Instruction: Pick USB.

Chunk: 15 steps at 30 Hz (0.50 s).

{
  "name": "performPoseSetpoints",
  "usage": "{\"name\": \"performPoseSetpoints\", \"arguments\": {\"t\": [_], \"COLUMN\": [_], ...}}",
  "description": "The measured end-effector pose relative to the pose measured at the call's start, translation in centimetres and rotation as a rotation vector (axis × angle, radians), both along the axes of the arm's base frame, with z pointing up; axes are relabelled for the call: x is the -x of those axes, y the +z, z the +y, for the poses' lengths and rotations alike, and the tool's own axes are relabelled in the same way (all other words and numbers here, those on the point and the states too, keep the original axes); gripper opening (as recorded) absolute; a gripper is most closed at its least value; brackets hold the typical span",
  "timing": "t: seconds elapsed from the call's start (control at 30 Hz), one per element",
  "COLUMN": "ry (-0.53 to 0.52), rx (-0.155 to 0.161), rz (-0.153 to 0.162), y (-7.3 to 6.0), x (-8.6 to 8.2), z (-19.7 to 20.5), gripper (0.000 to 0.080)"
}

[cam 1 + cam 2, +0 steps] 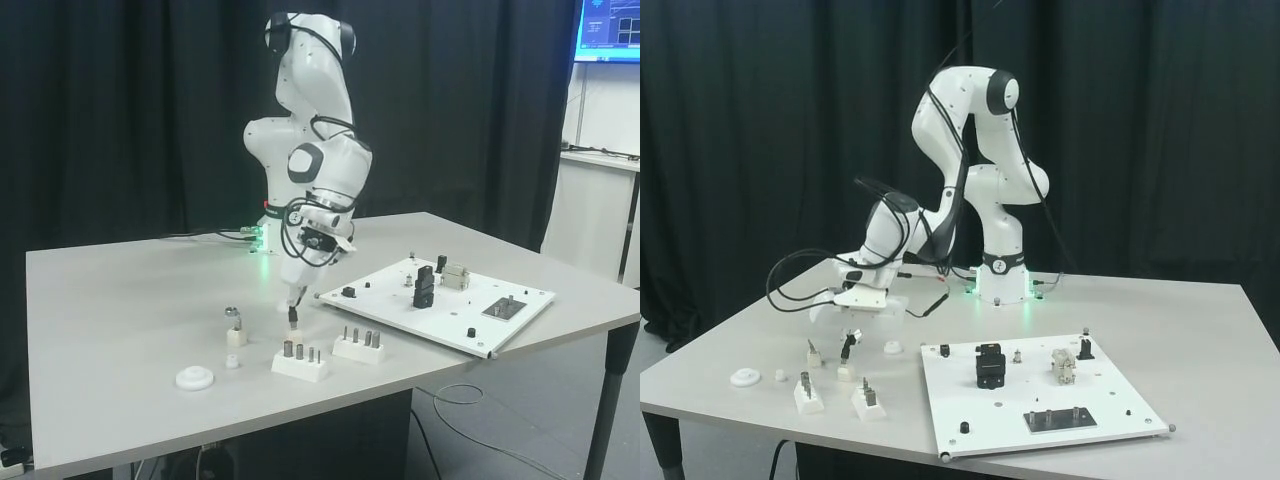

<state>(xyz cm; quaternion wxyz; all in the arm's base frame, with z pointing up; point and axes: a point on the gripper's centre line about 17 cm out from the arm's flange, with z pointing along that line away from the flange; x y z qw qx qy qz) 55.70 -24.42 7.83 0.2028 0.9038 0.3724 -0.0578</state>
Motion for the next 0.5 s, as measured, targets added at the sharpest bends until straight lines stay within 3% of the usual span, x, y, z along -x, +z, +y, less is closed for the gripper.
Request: {"name": "performPoseSetpoints", "arguments": {"t": [0.23, 0.5], "ry": [-0.009, -0.013], "rx": [0.018, 0.027], "rz": [0.022, 0.039], "y": [1.8, 2.7], "x": [0.0, 0.0], "z": [0.3, 0.8], "gripper": [0.0053, 0.0053]}}
